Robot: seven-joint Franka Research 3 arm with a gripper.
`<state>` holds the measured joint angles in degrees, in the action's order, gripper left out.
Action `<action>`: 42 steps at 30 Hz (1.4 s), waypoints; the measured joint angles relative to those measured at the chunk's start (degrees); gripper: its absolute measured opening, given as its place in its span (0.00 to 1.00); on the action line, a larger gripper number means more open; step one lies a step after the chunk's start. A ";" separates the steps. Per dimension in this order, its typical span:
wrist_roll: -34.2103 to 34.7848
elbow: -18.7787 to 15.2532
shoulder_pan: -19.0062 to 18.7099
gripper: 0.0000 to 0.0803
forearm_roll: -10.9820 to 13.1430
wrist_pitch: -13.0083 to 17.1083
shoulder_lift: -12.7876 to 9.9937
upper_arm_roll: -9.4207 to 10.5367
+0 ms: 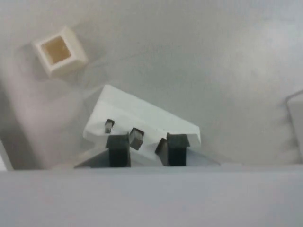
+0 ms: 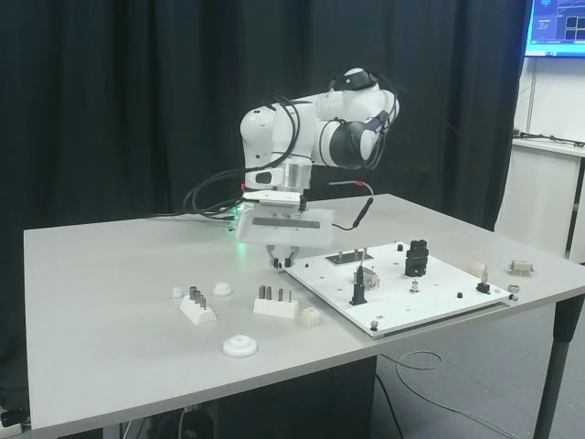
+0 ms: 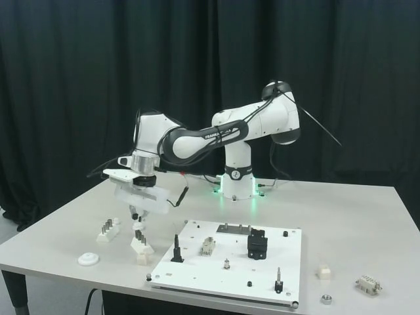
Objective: Pick square peg 2.
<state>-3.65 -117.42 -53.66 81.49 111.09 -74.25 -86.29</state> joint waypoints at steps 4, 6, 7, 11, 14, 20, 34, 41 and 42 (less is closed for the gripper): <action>-3.23 0.00 0.03 0.21 -0.34 -0.57 0.01 -0.50; -4.31 0.00 0.03 0.21 -0.57 -0.93 0.04 -0.68; -4.84 0.00 0.03 0.21 -0.69 -1.22 0.04 -0.79; -7.59 0.04 0.03 0.10 -1.12 -2.47 0.09 -1.30; -10.48 0.11 0.03 0.10 -1.22 -3.09 0.11 -1.65; -15.96 0.46 0.03 0.02 -1.47 -3.83 0.19 -2.01; -27.27 2.32 0.58 0.17 -2.04 -6.08 0.23 -1.77; -32.40 4.67 2.51 0.61 -3.55 -6.97 0.16 -1.22; -33.50 5.11 2.88 0.61 -3.69 -7.09 0.15 -1.08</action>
<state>-37.15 -112.30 -50.78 77.80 104.00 -74.10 -87.37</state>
